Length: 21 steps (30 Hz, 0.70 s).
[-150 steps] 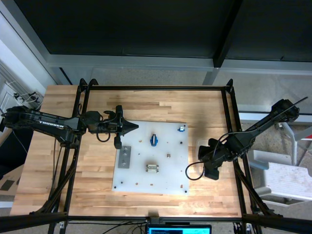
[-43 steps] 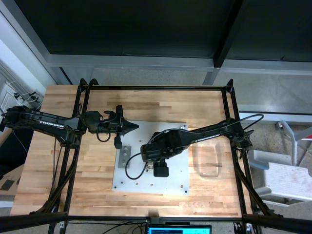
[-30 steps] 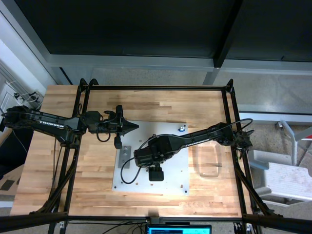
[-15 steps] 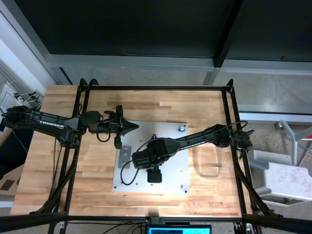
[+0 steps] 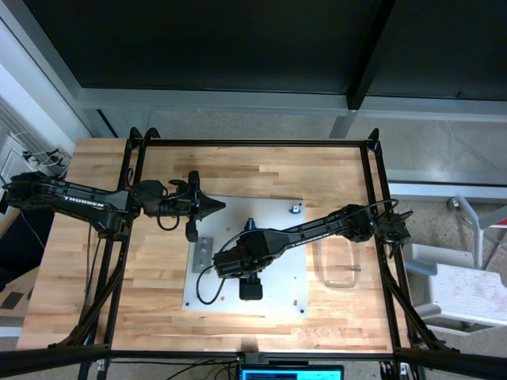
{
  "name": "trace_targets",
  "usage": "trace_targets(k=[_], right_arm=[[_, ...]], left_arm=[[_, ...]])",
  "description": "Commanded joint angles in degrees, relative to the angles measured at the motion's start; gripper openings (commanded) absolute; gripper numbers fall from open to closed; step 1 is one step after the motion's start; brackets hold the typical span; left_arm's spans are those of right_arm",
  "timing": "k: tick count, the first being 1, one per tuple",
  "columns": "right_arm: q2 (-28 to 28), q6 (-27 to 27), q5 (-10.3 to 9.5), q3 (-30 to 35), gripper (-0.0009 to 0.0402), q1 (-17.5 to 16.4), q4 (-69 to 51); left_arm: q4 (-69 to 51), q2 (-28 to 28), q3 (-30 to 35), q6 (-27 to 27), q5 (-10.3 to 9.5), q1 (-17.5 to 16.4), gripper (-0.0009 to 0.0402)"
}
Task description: Remove the HAN10-E connector and place it in the container
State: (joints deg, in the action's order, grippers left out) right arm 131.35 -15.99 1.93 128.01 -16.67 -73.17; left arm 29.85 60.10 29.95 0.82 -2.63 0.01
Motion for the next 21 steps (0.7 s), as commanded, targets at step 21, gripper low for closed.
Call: trace_targets(k=[21], right_arm=[[0.57, -0.13, -0.5, -4.35, 0.0256, -0.48, 3.96]], left_arm=[[0.02, 0.02, 0.0, -0.02, 0.02, -0.02, 0.0]])
